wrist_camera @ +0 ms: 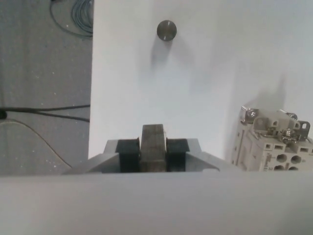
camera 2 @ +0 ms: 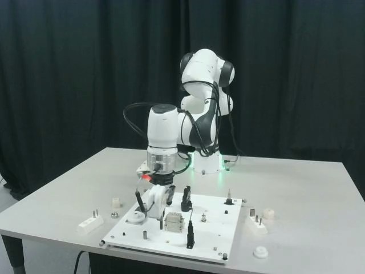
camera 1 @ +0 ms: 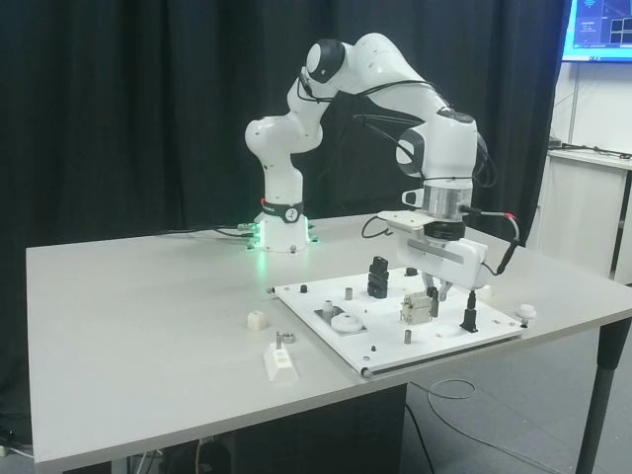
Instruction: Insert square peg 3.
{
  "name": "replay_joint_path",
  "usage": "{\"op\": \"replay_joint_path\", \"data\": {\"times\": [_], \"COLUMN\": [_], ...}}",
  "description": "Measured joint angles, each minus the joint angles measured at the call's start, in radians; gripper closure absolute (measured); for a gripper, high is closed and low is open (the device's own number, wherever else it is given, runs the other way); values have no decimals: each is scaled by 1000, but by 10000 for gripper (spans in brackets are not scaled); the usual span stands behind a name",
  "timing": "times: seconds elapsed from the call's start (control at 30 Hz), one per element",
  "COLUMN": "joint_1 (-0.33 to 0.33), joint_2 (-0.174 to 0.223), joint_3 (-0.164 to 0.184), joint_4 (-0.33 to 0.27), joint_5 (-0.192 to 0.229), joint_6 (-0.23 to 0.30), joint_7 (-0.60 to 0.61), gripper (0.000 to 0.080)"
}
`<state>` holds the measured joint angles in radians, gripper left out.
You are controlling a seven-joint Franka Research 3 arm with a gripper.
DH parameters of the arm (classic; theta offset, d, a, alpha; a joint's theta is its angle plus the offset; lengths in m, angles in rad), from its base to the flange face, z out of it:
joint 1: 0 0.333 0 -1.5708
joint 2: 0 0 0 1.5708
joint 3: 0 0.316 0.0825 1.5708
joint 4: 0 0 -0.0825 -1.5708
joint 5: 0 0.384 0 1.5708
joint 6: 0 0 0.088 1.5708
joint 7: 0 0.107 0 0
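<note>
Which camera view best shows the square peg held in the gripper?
The wrist view: the square peg sits large and clamped between the gripper pads. In both room views the gripper hovers over the white board, the peg too small to see.

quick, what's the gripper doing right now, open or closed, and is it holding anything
Gripper: closed on the square peg, held between its two black pads above the white board.

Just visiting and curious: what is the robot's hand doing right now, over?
Hand shut on grey square metal peg. Peg held above white board, not inserted. Multi-pin connector block beside it, apart; nothing seen blocking.
</note>
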<state>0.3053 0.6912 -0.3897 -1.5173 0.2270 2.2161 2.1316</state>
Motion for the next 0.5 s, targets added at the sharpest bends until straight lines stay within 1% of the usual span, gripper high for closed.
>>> {"op": "replay_joint_path", "data": {"times": [0.5], "joint_1": [9], "joint_2": [6], "joint_3": [5], "joint_4": [2], "joint_5": [0], "joint_6": [-9], "joint_7": [-4], "gripper": [693]}}
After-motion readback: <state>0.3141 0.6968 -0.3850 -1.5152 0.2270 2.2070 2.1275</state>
